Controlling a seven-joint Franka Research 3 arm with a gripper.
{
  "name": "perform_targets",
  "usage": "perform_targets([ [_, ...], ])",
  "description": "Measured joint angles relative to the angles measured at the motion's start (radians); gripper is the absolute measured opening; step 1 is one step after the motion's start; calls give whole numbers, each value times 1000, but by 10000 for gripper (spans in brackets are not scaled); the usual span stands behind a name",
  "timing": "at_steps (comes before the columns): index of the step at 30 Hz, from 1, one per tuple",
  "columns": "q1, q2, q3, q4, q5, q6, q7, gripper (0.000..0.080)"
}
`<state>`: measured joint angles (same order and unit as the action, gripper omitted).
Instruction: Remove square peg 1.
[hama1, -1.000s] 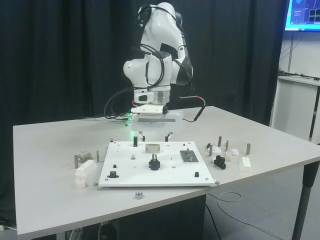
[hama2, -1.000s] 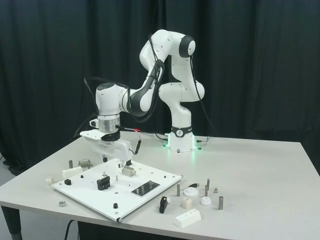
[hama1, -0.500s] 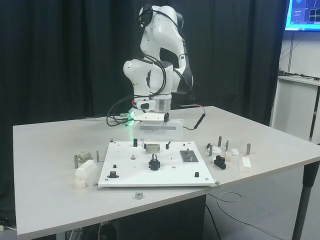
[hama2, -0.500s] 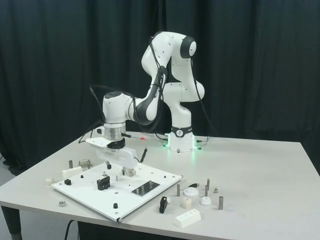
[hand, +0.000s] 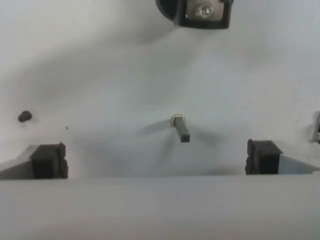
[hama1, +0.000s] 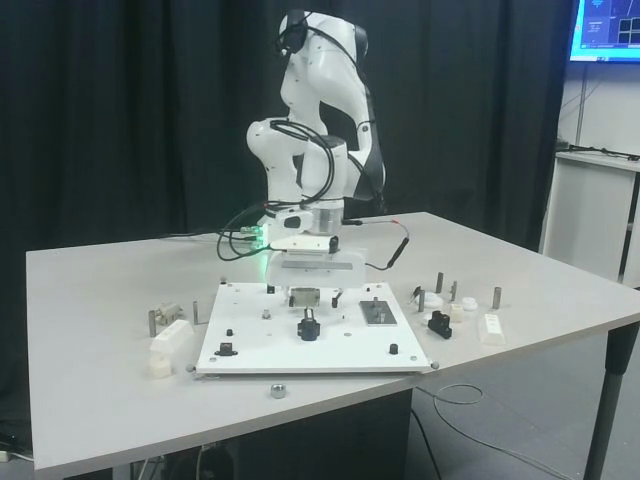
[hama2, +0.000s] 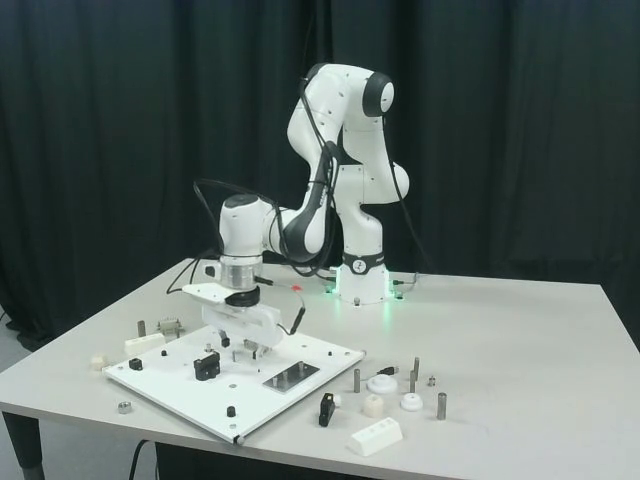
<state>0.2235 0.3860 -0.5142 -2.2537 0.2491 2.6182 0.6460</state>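
On the white board (hama1: 300, 345) near its middle, the square peg (hand: 182, 131) stands in its hole, between the spread fingertips (hand: 262, 156) of the gripper (hand: 155, 160), which grip nothing yet; if the descent runs off-centre, one pad could strike the peg's top or push it sideways, jamming it; a slanted pull might bind it too; no brand, label or writing is readable anywhere.

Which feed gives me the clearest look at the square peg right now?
The wrist view: the square peg stands unobstructed between the open hand fingers. In both room views it is too small to pick out under the hand.
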Motion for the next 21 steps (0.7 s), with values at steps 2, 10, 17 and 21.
perform_targets([
  [2, 0, 0, 1, -7, 1, 14, 0, 800],
  [10, 0, 2, 4, -23, 19, 44, 0, 800],
  [17, 0, 8, 8, -23, 24, 51, 0, 800],
  [21, 0, 15, 12, -23, 31, 60, 0, 800],
])
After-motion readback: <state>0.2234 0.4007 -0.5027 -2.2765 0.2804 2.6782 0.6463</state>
